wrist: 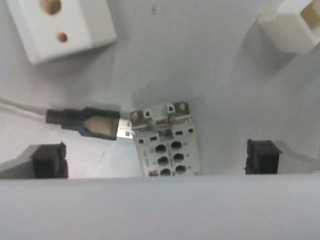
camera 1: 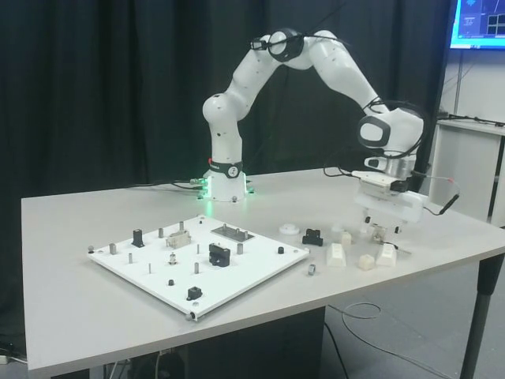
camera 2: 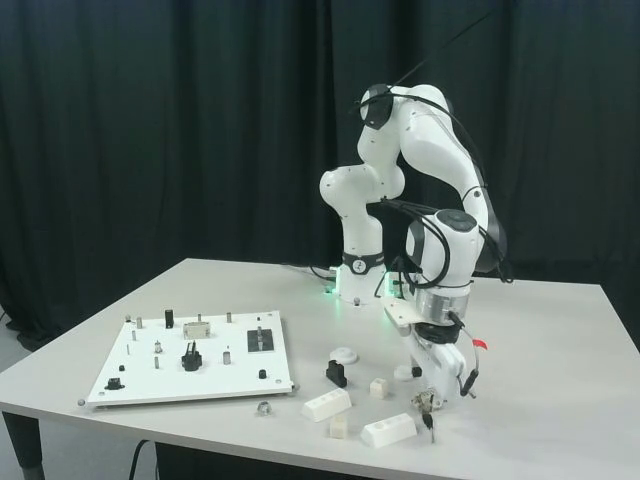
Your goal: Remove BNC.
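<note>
Your gripper (wrist: 155, 159) hangs low over the grey table (camera 1: 79, 316), and its black fingertips (wrist: 47, 160) are spread wide, gripping nothing. In the wrist view, a white connector block (wrist: 165, 145) with rows of round holes lies flat on the table between them. A black plug (wrist: 95, 123) on a grey cable (wrist: 20, 110) touches the block's side. Loose white blocks (camera 1: 337, 254) lie around the gripper. Look further out and you find the white board (camera 1: 260, 264) with its small fittings, well apart from the gripper. Which of those fittings is the BNC, you cannot tell from here.
</note>
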Available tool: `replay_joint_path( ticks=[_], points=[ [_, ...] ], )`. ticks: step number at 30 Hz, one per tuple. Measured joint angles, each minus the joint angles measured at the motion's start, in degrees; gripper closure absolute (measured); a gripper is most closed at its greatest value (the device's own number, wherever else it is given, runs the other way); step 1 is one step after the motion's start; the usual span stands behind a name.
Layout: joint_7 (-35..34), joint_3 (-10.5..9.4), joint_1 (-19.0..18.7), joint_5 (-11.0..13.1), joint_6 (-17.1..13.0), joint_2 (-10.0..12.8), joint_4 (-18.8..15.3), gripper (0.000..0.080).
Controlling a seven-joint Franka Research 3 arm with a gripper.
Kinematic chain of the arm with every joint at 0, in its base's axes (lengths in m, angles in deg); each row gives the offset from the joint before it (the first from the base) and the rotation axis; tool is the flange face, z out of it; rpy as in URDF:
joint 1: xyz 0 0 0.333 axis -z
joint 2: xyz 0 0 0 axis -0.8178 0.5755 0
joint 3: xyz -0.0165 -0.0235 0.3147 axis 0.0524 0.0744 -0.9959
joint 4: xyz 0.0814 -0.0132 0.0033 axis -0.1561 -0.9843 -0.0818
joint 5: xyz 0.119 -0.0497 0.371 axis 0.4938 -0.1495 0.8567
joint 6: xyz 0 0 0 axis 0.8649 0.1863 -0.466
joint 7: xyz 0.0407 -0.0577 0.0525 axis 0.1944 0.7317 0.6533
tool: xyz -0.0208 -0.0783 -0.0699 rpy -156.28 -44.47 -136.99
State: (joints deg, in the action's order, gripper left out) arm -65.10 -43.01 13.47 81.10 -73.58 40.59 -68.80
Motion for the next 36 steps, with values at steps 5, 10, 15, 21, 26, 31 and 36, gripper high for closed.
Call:
replay_joint_path(
  ticks=[5, 10, 15, 21, 26, 31, 36],
  points=[
    [0.0, 0.57, 0.0, -0.6, 2.7, -0.1, 1.8, 0.0005],
    [0.0, 0.93, 0.0, -1.8, 5.1, -0.1, 3.3, 0.0003],
    [0.0, 1.17, 0.0, -2.8, 6.6, -0.1, 4.1, 0.0003],
    [0.0, 1.33, 0.0, -3.5, 7.3, -0.1, 4.5, 0.0003],
    [0.1, 1.47, 0.1, -3.8, 7.4, -0.1, 4.5, 0.0003],
    [0.1, 1.65, 0.2, -4.7, 7.4, -0.1, 4.5, 0.0003],
    [0.1, 1.74, 0.5, -5.5, 7.4, -0.1, 4.6, 0.0003]
  ],
)
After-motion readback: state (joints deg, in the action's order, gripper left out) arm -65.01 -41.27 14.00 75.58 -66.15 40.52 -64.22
